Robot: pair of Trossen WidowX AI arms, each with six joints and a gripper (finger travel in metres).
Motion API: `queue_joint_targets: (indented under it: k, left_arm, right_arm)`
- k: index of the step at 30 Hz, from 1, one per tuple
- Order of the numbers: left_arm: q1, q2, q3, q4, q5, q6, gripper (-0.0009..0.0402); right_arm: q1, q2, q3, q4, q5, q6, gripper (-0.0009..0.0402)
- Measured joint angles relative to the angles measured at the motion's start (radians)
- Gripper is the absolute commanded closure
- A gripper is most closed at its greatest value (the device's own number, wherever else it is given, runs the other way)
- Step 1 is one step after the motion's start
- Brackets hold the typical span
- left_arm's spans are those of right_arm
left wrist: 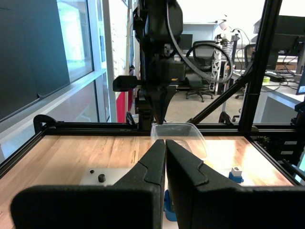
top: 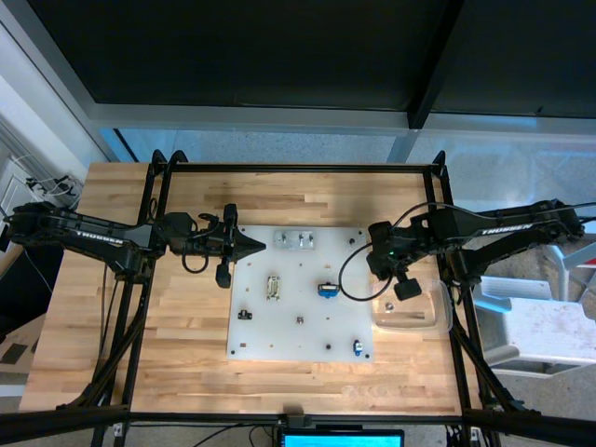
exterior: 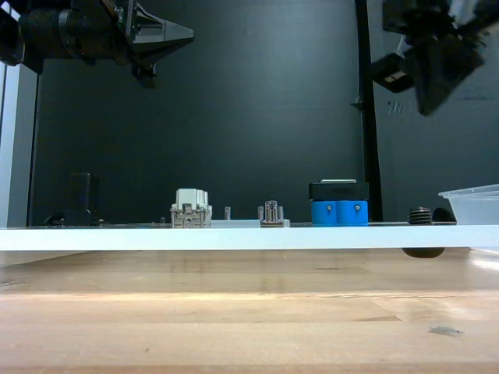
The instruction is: Pick the M12 fastener and fasten on the M12 threads
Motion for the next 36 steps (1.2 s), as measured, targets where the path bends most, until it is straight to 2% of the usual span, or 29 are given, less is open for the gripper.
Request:
queue_joint_targets:
  k: [8,21,23,26,34,36]
  left_arm:
    - [0.000,0.000,0.000,0.000,0.000,0.000,0.0393]
    - [0.000,0.000,0.000,0.000,0.000,0.000,0.0393]
    - [0.000,0.000,0.000,0.000,0.000,0.000,0.0393]
    - [0.000,0.000,0.000,0.000,0.000,0.000,0.0393]
    - [0.000,0.000,0.000,0.000,0.000,0.000,0.0393]
    - [0.000,0.000,0.000,0.000,0.000,0.000,0.0393]
  right_arm:
    - [0.044,0.037,0.000,-0.115,0.000,-0.012,0.0393]
    - [0.205,0.140,0.000,-0.183,-0.004,-0.008,0.0393]
    - [0.222,0.146,-0.005,-0.173,-0.023,0.000,0.0390]
    - [0.230,0.146,-0.024,-0.146,-0.036,0.010,0.0376]
    - [0.266,0.146,-0.070,-0.092,-0.036,0.019,0.0310]
    - [0.266,0.148,-0.081,-0.087,-0.026,0.023,0.0289]
